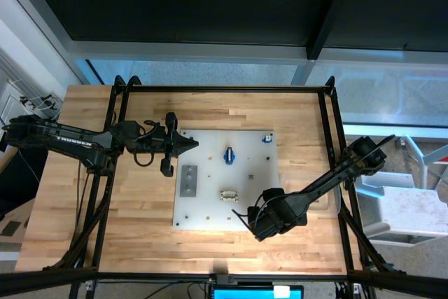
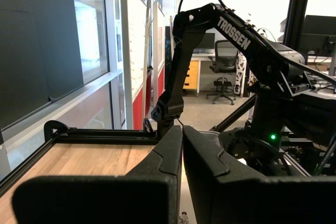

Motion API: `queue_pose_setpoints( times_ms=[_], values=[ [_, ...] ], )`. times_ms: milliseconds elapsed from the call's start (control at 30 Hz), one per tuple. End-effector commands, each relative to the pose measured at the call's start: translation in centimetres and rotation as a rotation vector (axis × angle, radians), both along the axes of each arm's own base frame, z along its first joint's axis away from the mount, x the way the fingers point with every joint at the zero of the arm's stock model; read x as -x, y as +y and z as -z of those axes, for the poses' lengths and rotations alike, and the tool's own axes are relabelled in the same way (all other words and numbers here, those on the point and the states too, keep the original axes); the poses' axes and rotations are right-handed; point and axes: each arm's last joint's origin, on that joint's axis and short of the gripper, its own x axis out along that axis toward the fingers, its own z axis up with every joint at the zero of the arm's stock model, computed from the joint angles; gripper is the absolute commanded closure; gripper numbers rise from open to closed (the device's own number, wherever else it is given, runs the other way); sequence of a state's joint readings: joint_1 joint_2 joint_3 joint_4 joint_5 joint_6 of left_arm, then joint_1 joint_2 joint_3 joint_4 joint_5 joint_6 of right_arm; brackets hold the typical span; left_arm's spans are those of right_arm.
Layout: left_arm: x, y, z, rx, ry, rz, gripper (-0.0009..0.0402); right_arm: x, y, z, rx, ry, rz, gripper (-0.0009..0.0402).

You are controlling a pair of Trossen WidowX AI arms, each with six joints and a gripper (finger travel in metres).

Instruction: Pick the 16mm bar and place in it's hole on the taskboard

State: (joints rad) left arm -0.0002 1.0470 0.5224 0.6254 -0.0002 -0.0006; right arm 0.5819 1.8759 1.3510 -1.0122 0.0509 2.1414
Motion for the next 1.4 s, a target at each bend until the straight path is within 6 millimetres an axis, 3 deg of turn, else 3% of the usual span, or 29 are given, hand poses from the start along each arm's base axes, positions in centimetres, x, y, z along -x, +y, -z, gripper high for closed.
queue_pose_setpoints(
  times_ms=[33,200,533,700,1000,1400],
  values=[
    [0.0,0.0,0.0,0.0,-0.001,0.0,0.0393,0.0,-0.1,0.0,0.012,0.001,-0.002,0.0386],
    [0.0,0.0,0.0,0.0,-0.001,0.0,0.0393,0.0,-0.1,0.0,0.013,0.0,-0.009,0.0341],
    [0.0,0.0,0.0,0.0,-0.001,0.0,0.0393,-0.1,0.0,-1.1,-0.002,-0.024,-0.027,0.0165],
    [0.0,0.0,0.0,0.0,0.0,0.0,0.0393,0.1,-0.2,-2.4,0.007,-0.017,-0.027,0.0109],
    [0.0,0.0,0.0,0.0,-0.001,0.0,0.0393,0.6,-0.5,-5.0,0.032,-0.071,-0.046,0.0096],
    [0.0,0.0,0.0,0.0,0.0,0.0,0.0393,0.9,-0.4,-5.2,0.038,-0.062,-0.097,0.0113]
  ],
)
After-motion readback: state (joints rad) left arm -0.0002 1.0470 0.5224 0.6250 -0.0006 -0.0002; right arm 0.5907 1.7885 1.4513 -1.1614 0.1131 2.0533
